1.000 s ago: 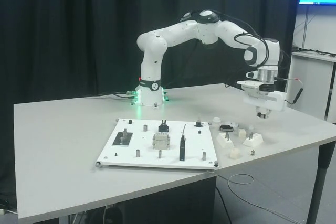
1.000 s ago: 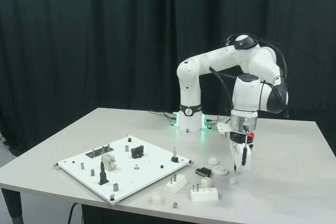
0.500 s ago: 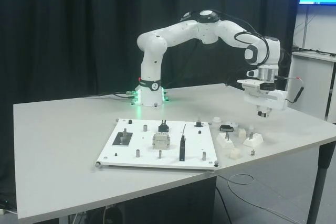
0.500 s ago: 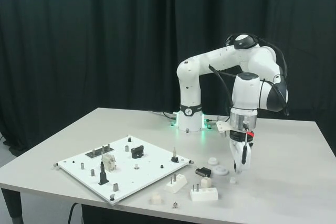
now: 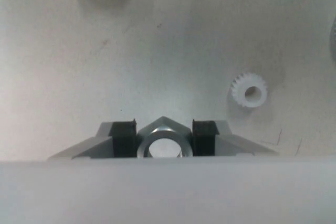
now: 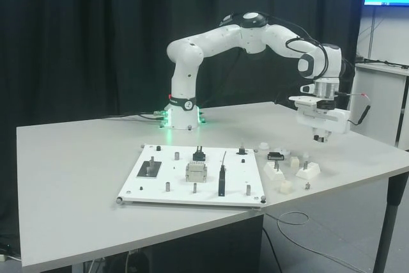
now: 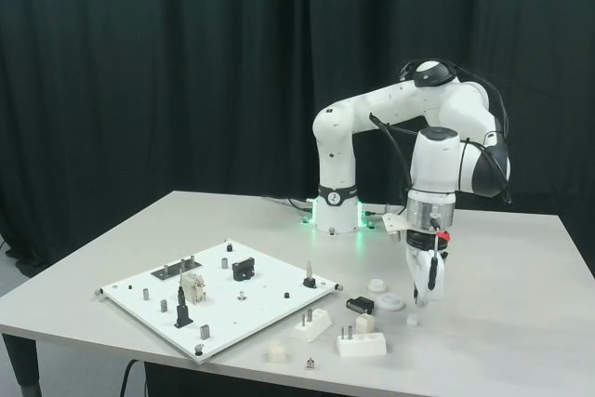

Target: Insert bolt 4.

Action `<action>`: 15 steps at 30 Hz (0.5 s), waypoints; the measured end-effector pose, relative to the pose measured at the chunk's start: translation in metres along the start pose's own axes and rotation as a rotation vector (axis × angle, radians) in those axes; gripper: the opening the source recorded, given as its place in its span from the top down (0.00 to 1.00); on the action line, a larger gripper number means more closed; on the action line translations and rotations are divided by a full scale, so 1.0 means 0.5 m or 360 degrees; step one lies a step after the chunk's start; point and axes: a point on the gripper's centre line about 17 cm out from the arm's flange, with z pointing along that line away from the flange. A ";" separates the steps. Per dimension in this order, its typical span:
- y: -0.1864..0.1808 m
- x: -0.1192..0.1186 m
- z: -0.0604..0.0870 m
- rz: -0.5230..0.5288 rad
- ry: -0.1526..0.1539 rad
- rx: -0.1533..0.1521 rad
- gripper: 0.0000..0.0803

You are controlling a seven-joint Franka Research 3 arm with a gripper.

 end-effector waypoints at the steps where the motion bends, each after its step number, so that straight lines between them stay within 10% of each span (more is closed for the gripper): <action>1: 0.000 0.000 0.000 -0.0002 0.0000 0.0000 0.72; 15: 0.001 0.019 -0.006 -0.0015 0.0039 -0.0015 0.72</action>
